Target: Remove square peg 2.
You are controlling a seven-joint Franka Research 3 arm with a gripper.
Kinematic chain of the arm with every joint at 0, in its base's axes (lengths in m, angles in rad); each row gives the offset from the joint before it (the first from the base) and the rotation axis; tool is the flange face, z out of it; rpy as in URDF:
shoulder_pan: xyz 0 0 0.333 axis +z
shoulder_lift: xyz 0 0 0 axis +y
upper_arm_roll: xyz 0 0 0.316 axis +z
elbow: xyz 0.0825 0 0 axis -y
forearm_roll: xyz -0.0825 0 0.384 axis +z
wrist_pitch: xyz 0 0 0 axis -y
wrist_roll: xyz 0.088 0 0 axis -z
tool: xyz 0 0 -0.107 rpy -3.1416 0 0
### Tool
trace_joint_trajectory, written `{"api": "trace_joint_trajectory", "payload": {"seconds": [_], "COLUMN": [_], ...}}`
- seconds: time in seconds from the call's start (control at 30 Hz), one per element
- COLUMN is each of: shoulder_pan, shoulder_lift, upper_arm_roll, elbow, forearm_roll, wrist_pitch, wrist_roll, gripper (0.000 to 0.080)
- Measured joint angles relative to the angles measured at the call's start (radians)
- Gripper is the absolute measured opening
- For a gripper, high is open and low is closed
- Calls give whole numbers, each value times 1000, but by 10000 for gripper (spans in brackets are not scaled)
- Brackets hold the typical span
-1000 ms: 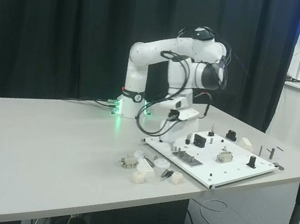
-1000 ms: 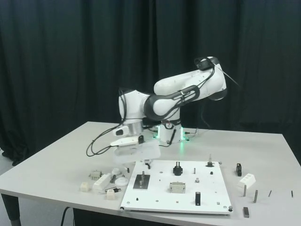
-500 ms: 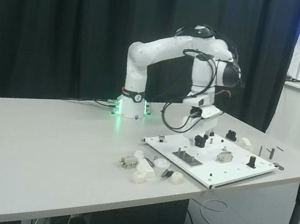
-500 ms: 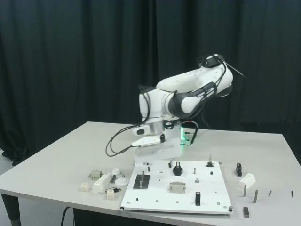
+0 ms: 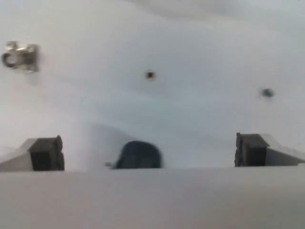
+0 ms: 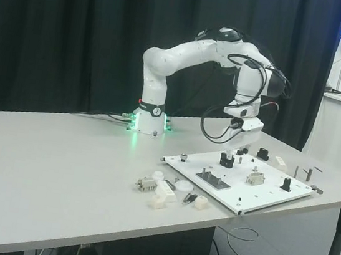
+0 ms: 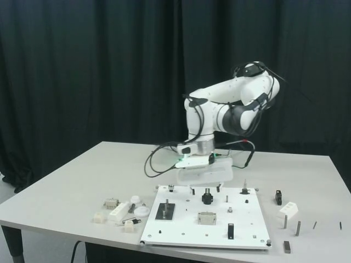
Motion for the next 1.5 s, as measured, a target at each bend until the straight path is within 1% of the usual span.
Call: {"api": "trace_joint_trajectory", "payload": {"seconds": [0.17,0.5,0.67,0.93,1.23,1.5], "shoulder_pan": [44,133,179,243,274,278], "shoulder_lift": [0,1,1,2,16,27], "upper_arm_roll": [-2,-3,-3,9,46,71], "elbow": [-9,-41,-61,-94,-114,-119], "forearm_roll": [-12,-20,-20,-20,-18,-10], "wrist_pitch": [6,37,55,101,170,194], "wrist_roll": [85,194,223,268,300,324], "gripper": [800,800,800,800,800,800]}}
